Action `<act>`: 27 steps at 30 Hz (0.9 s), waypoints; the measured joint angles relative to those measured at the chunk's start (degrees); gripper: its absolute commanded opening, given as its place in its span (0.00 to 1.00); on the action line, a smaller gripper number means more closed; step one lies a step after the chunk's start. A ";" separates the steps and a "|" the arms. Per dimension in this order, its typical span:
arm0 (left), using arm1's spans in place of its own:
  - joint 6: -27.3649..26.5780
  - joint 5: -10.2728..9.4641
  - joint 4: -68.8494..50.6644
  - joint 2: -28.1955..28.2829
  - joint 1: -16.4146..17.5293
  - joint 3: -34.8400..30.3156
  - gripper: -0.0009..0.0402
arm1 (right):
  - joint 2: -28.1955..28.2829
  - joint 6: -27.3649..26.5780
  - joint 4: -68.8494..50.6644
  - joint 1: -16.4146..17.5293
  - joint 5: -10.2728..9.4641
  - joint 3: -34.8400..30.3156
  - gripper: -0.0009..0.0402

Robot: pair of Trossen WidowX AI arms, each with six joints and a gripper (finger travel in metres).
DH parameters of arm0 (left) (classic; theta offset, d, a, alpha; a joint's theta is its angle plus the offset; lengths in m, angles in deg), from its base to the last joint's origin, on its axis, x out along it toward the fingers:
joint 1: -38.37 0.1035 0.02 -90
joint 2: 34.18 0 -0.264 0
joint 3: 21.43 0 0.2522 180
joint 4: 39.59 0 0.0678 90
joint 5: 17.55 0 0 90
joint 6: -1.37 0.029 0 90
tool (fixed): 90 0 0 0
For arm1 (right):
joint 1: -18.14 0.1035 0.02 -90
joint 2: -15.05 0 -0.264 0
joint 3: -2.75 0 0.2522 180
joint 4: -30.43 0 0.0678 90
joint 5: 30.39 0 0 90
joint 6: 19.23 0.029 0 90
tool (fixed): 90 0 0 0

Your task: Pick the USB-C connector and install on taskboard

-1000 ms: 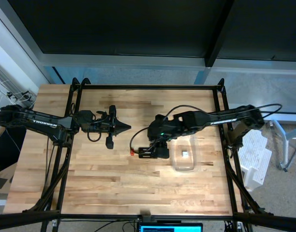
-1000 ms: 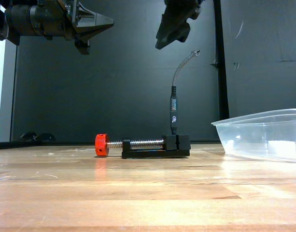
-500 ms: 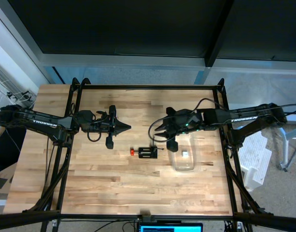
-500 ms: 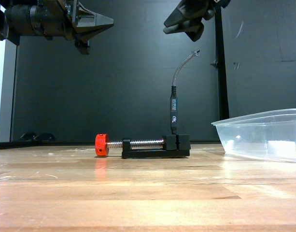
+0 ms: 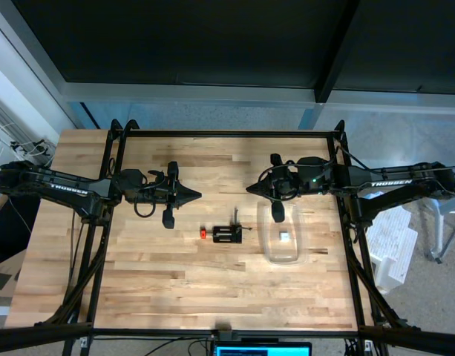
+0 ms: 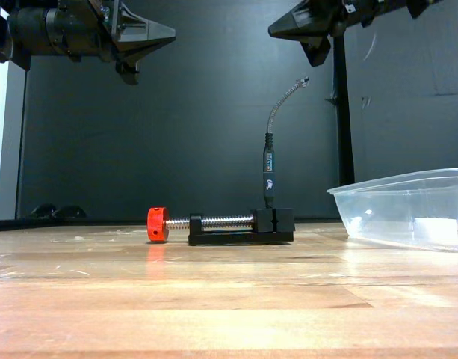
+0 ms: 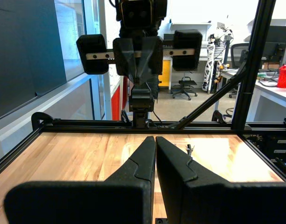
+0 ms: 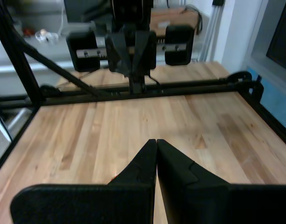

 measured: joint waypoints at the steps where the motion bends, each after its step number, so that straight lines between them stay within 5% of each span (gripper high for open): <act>1: 0.00 0.02 0.00 0.00 0.00 0.00 0.02 | -0.44 -0.02 1.11 0.00 -0.17 0.72 0.02; 27: 0.00 0.02 0.00 0.00 0.00 0.00 0.02 | -5.73 0.00 26.51 -0.02 -0.35 16.90 0.02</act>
